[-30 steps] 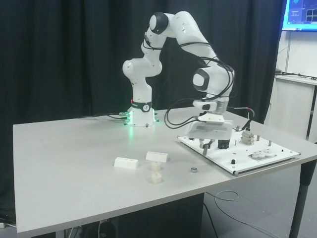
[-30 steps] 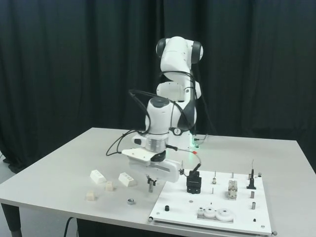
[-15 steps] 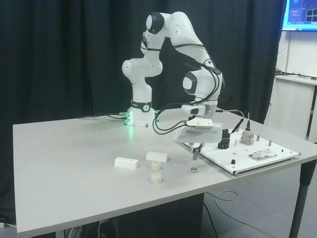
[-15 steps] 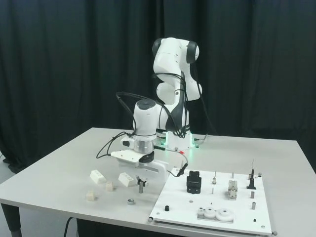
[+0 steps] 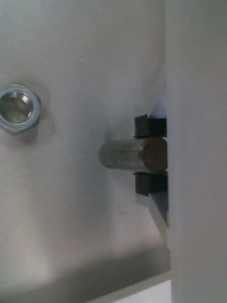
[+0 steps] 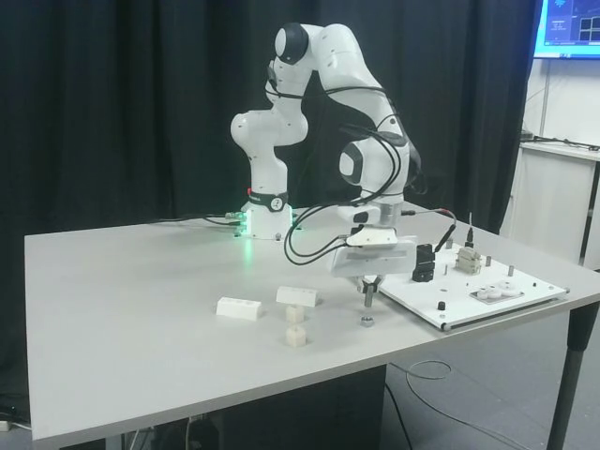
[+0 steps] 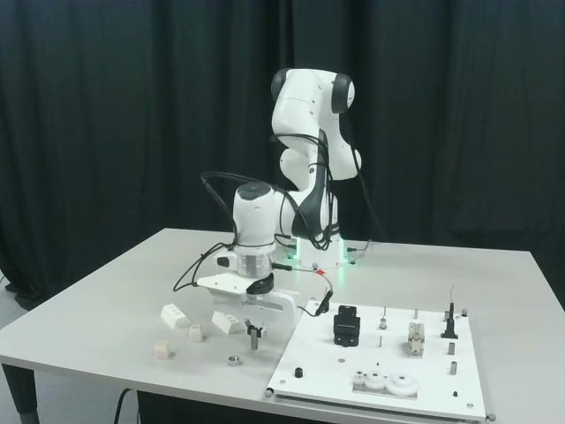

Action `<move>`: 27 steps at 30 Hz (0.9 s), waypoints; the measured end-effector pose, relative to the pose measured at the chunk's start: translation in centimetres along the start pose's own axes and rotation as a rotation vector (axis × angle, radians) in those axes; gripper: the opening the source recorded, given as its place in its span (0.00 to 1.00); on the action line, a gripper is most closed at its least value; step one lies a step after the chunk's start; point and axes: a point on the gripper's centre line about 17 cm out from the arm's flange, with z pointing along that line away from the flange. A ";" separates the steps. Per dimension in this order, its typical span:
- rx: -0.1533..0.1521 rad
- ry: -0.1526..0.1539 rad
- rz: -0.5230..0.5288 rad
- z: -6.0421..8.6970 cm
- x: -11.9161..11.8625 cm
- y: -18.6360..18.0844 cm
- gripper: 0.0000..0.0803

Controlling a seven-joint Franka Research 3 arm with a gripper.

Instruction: Place round peg 4.

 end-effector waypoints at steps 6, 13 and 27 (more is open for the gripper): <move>0.010 -0.006 -0.001 0.3 -0.4 -0.1 0.19; 0.023 -0.009 0.002 0.5 -0.5 -0.3 0.19; 0.035 -0.009 0.011 0.5 -0.5 -0.3 0.78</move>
